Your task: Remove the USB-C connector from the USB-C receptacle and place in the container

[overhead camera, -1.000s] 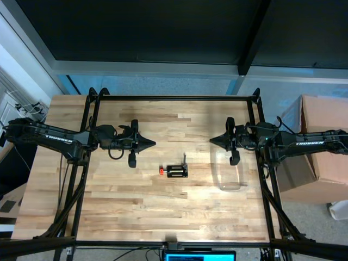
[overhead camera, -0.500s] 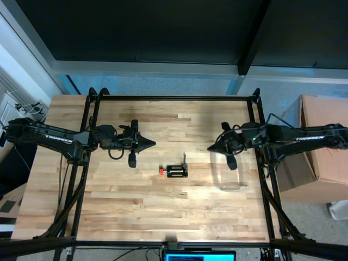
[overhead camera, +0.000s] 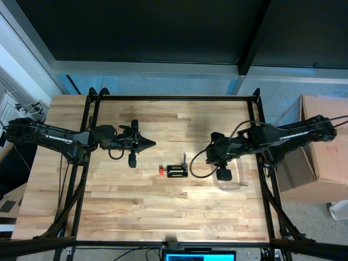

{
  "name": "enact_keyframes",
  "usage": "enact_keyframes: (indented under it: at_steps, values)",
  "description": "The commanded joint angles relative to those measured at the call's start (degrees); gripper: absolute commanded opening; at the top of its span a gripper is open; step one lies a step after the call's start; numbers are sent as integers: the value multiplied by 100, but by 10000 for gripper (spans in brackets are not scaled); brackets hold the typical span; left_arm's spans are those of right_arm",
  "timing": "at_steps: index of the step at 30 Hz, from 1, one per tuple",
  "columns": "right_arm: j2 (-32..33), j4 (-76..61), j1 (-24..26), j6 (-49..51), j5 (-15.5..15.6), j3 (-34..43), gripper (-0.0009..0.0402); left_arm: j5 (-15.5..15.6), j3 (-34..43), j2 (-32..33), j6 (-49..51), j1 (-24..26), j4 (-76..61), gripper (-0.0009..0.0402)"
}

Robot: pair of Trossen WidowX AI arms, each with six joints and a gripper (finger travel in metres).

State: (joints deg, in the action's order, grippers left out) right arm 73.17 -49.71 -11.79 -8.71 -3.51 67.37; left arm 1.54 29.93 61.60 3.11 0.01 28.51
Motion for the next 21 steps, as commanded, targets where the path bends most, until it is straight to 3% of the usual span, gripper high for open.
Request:
enact_keyframes:
  at_steps: [1,4,13,21]
  values:
    - [503,-450,-24,-59,-74,542,47,0,2,0,0,-2,7,0]
    - [946,-726,-26,-149,-313,979,76,0,2,0,0,0,4,0]
    - [1904,-852,-37,-166,-295,1609,204,0,2,0,0,-2,7,0]
    - [2549,-645,-48,-448,-457,1714,232,0,2,0,0,-2,7,0]
